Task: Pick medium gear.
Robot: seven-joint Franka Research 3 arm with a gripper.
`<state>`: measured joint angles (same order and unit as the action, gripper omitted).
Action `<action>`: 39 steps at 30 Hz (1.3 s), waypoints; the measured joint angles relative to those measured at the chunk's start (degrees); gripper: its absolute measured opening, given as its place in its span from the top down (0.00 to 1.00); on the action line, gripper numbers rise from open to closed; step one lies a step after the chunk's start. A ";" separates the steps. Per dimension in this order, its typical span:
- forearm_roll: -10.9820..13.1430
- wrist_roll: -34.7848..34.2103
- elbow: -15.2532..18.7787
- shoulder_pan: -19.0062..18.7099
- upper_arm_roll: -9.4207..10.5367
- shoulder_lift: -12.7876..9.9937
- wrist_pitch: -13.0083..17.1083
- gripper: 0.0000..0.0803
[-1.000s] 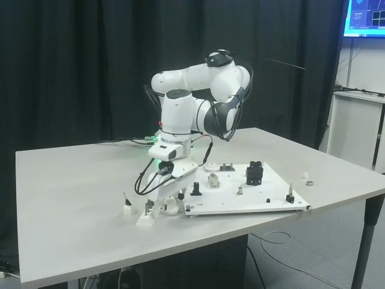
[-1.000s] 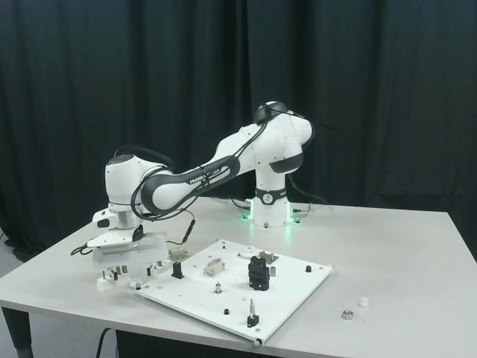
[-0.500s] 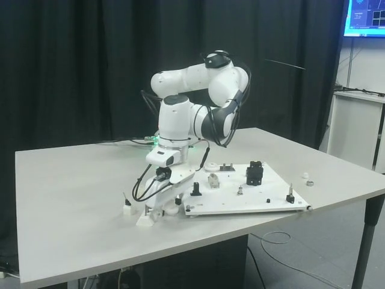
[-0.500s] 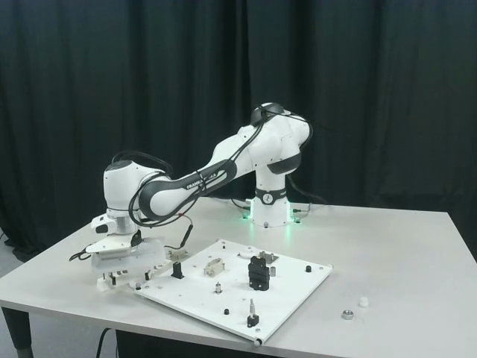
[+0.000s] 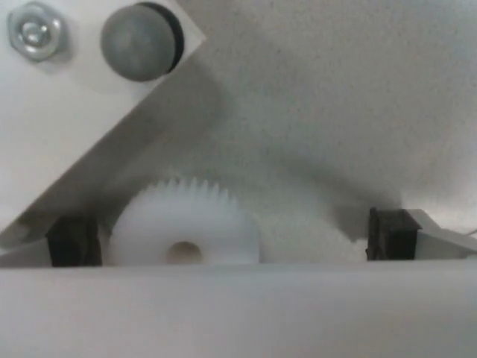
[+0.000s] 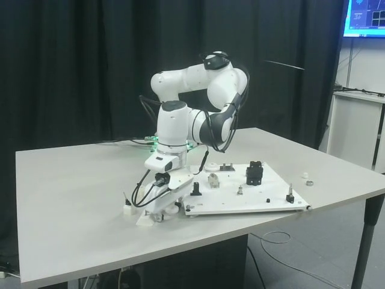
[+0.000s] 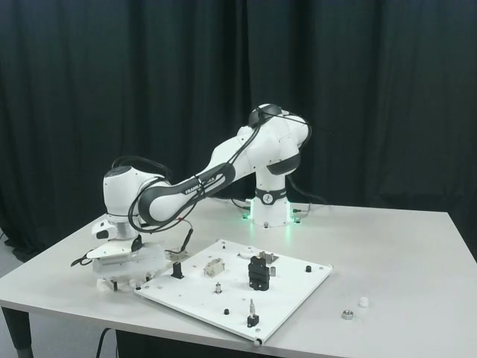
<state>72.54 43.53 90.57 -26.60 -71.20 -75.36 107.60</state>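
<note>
In the wrist view a white toothed gear (image 5: 182, 233) with a centre hole lies on the grey table beside the corner of the white board (image 5: 67, 127). My gripper (image 5: 231, 239) is open and low around the gear. One black fingertip (image 5: 72, 240) sits close to the gear's side. The other fingertip (image 5: 391, 233) stands well apart from it. In the room views the gripper (image 6: 161, 211) (image 7: 115, 282) is down at the table, just off the board's near left corner. The gear itself is hidden there by the hand.
The white board (image 6: 258, 195) (image 7: 287, 298) carries a black block (image 6: 254, 173) and several small pegs and fixtures. A small white stand with a black peg (image 6: 127, 206) is close beside the hand. A nut (image 7: 347, 314) and a white cap (image 7: 364, 302) lie on the table right of the board.
The arm has swung a little further from the board and lowered, bringing the gripper from above the table down to its surface beside the board's corner.
</note>
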 joint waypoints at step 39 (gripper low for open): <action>-1.39 -2.18 -0.59 -1.19 -4.02 0.90 -5.80 0.50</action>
<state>71.15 41.34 89.97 -27.78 -75.22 -74.46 101.80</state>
